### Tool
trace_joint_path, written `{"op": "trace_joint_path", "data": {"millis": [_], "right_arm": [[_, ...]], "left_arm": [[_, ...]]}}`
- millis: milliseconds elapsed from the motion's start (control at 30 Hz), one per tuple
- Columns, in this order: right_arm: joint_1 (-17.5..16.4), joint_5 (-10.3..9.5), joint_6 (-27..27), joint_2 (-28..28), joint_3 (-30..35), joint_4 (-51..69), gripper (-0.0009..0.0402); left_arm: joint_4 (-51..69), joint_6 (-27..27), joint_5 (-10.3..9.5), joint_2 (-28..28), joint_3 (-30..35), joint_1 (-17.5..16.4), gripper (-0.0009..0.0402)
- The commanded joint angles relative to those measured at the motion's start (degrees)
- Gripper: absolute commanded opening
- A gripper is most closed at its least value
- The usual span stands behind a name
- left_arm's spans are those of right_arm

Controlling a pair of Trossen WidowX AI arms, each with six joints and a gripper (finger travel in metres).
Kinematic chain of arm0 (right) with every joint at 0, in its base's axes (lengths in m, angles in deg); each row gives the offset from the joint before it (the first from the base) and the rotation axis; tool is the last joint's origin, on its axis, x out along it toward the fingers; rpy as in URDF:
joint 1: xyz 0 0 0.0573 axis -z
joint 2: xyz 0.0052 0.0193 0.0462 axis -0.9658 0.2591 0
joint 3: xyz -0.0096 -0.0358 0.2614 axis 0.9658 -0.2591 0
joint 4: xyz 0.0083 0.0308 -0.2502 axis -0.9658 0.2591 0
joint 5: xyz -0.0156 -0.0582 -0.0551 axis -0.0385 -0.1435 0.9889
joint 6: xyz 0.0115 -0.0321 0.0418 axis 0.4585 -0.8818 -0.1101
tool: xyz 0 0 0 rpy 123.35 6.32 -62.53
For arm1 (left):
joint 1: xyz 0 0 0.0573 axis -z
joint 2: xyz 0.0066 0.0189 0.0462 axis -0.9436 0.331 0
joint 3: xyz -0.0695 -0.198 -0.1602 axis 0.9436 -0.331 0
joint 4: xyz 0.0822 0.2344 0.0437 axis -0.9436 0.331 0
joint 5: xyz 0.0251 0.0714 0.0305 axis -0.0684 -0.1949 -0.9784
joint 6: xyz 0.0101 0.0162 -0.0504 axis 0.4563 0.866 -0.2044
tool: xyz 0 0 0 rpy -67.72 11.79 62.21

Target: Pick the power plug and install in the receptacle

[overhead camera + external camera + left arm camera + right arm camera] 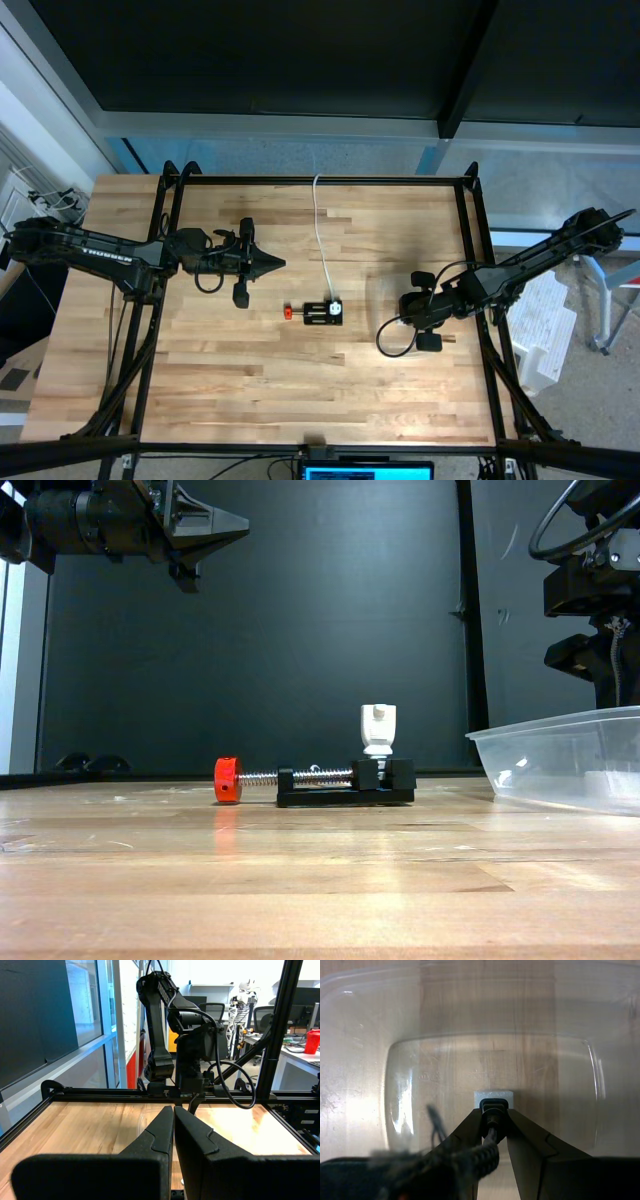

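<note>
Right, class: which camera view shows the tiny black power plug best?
The right wrist view: the tiny black blocky power plug is gripped in the right hand, over the clear plastic tray. The high, low and left wrist views show no plug, only that arm at the tray. The left hand hangs shut, raised at table left.

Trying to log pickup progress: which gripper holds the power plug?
The right gripper, above the clear tray, pinches the black power plug; the left gripper hangs shut and empty over the table.

Matte black arms trail looped black cables; the left end effector and right end effector have tapered wedge fingers.
</note>
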Motion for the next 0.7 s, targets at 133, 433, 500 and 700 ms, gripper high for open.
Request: {"op": "trace_joint_path", "data": {"millis": [133,433,500,700], "right_arm": [[0.0,0.02,0.0,-0.1,2.0,1.9,0.0001],[0.3,-0.15,-0.2,-0.2,10.2,11.9,0.0000],[1.0,-0.57,-0.3,-0.2,13.3,15.3,0.0000],[2.1,-0.59,-0.9,-0.2,20.4,23.3,0.0000]], "left_arm": [[0.0,0.0,0.00,0.0,0.0,0.0,0.0000],[0.0,0.0,0.00,0.0,0.0,0.0,0.0000],[0.0,0.0,0.00,0.0,0.0,0.0,0.0000],[0.0,0.0,0.00,0.0,0.0,0.0,0.0000]]}}
